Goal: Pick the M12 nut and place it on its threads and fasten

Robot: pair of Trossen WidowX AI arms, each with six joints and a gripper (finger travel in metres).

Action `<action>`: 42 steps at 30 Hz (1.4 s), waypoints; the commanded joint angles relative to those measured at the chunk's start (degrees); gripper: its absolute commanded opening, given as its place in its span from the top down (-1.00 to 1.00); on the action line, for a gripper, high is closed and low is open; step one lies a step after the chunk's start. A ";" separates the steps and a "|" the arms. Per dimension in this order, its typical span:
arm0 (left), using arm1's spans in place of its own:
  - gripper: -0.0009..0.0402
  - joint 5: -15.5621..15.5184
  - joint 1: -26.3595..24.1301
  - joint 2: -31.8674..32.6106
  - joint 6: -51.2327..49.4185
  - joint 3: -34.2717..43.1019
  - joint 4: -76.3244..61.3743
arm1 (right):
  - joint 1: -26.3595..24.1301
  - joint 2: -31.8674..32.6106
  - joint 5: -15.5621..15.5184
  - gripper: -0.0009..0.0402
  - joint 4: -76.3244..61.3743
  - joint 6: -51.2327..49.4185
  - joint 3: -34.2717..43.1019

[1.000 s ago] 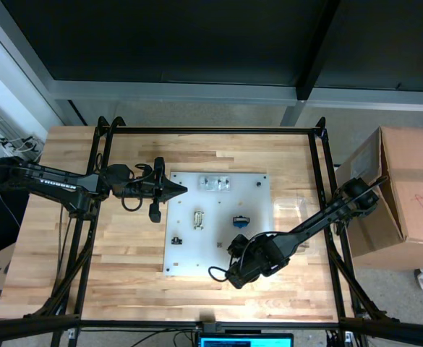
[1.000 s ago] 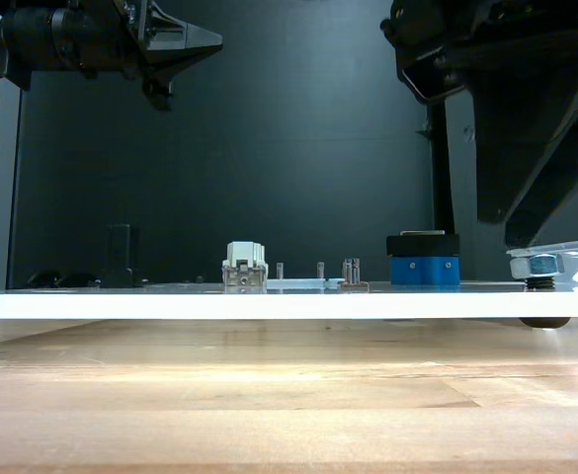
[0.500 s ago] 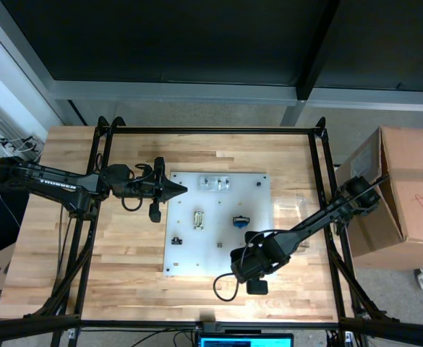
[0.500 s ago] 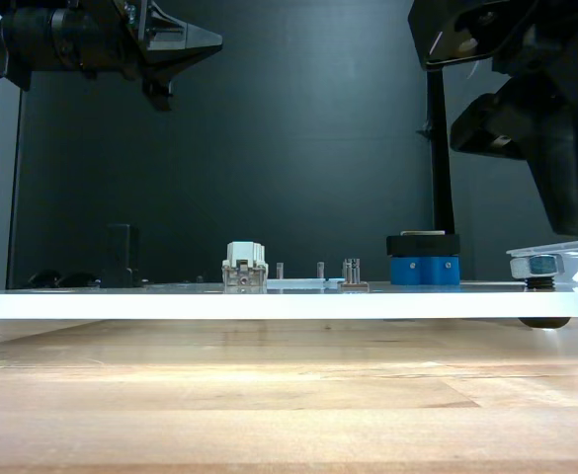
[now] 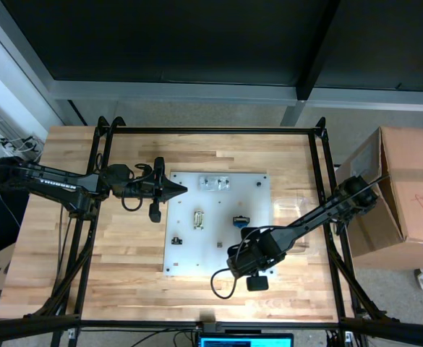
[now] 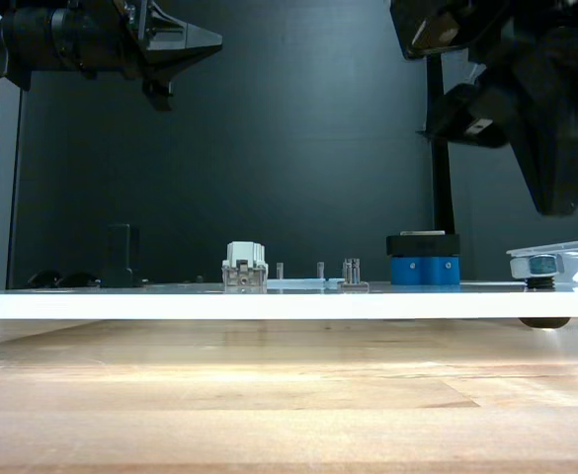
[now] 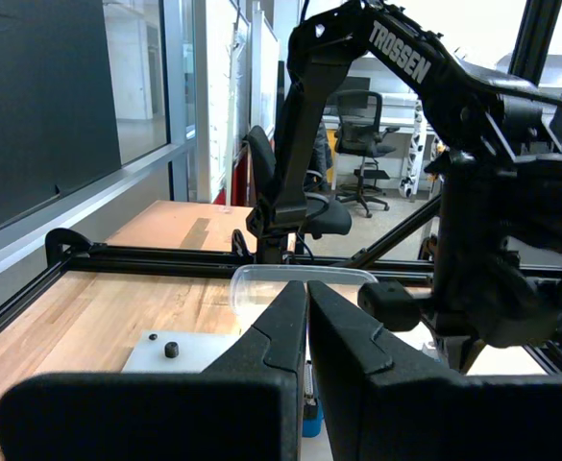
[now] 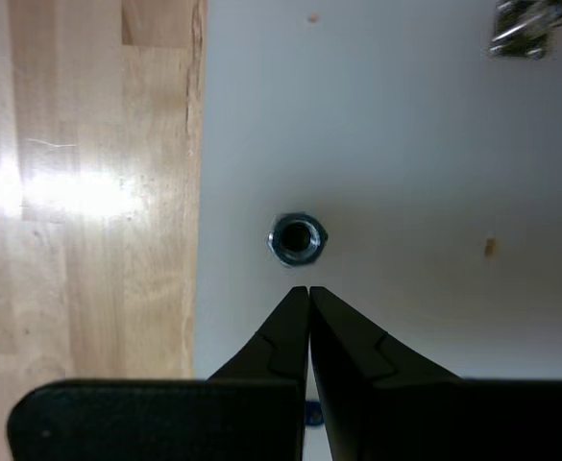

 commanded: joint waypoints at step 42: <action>0.96 0.02 0.02 0.02 0.02 0.02 0.02 | -0.22 3.26 -3.69 0.96 -0.61 -3.52 0.48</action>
